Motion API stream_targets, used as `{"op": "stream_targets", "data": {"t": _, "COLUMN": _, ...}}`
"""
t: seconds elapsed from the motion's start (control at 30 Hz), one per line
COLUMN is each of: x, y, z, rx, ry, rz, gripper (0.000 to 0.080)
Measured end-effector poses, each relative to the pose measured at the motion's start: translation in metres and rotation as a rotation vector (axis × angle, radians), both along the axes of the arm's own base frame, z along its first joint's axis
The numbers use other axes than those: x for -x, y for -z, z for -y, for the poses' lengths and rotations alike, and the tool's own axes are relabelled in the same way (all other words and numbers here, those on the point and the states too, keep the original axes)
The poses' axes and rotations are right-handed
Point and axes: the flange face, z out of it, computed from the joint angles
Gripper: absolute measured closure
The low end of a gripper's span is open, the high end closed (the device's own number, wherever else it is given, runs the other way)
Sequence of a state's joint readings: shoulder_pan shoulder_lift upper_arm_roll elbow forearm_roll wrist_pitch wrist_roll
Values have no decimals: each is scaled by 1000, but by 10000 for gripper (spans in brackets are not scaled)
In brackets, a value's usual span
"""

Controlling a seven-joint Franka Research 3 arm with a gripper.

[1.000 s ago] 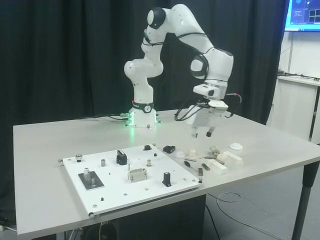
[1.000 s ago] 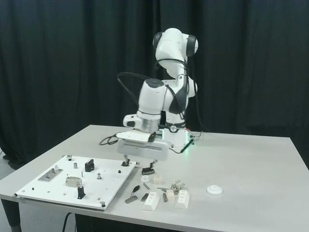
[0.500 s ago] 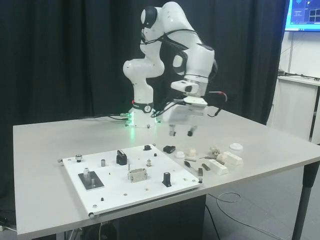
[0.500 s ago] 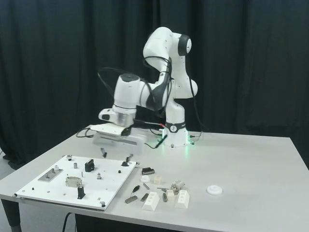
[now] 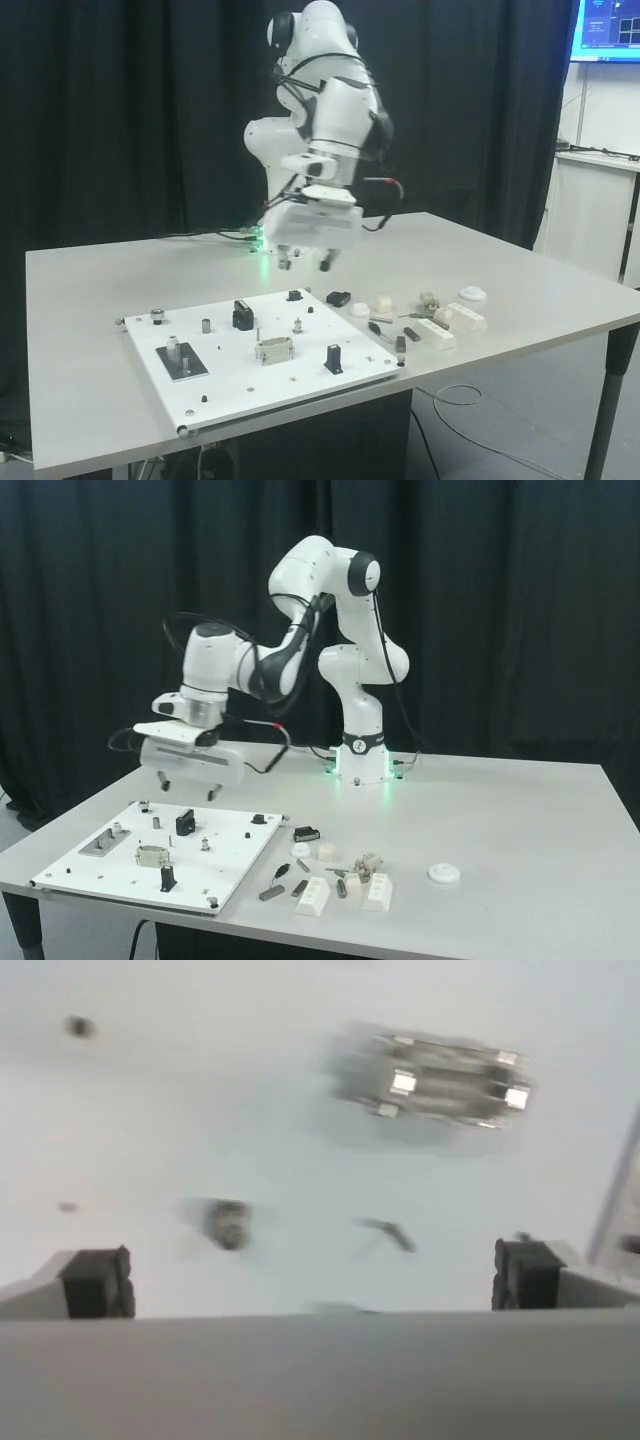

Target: Remove small gear.

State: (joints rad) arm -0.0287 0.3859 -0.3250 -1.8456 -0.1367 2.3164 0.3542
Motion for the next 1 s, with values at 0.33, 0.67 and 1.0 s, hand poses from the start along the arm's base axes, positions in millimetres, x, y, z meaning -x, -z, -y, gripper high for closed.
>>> {"op": "stream_targets", "data": {"t": 0.33, "x": 22, "y": -5, "z": 75, "rx": 6, "ry": -6, "rz": 42, "gripper": 3}}
{"op": "stream_targets", "data": {"t": 0.67, "x": 46, "y": -1, "z": 147, "rx": -16, "ry": 3, "rz": 84, "gripper": 3}}
{"op": "stream_targets", "data": {"t": 1.0, "x": 66, "y": 12, "z": 208, "rx": -62, "ry": 36, "rz": 119, "gripper": 3}}
